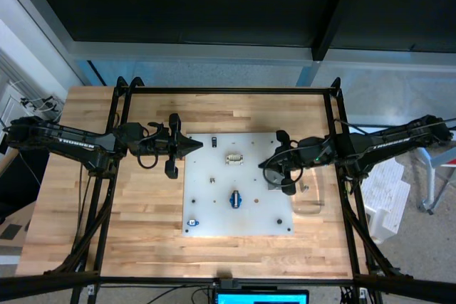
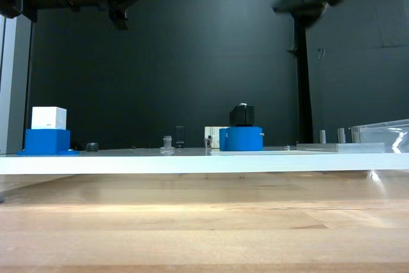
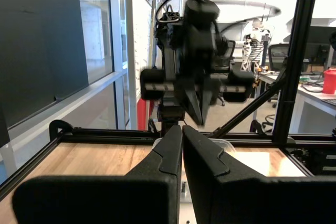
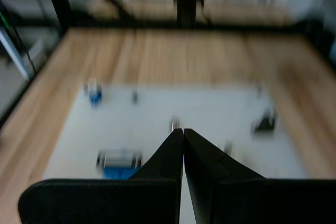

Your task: Pick the 16mm cylinder and install on the taskboard

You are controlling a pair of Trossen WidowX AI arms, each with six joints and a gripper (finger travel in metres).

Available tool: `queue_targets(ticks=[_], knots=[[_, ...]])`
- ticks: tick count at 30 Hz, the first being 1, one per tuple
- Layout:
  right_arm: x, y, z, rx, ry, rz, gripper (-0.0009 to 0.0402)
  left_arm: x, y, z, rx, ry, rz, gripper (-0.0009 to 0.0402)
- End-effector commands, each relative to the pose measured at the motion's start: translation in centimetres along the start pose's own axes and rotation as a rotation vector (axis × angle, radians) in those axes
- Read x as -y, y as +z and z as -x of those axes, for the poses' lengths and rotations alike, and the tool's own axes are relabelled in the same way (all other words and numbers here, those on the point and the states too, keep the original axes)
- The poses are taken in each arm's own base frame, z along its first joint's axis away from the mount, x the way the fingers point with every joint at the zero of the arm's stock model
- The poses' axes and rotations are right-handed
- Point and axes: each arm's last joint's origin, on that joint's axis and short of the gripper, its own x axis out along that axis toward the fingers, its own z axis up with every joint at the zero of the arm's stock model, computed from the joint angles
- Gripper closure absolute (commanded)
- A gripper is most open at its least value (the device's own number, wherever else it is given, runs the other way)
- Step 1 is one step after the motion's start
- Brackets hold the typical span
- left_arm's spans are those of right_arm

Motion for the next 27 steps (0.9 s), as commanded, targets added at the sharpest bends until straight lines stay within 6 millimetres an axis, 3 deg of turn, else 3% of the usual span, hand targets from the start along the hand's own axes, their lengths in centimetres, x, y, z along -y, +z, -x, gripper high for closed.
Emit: queue_targets(ticks=[1,11,27], knots=[[1.4,0.8,-0.2,0.15,0.029,-0.008,0.0393,0.0,0.0,0.0,-0.003,0.0,0.0,0.0393],[3.3,1.5,0.0,0.42,0.027,-0.022,0.0393,0.0,-0.2,0.0,-0.021,0.007,-0.001,0.0393],[4.9,0.8,-0.9,0.425,-0.008,-0.042,0.0393,0.0,-0.3,0.0,-0.026,0.007,-0.001,0.0393]])
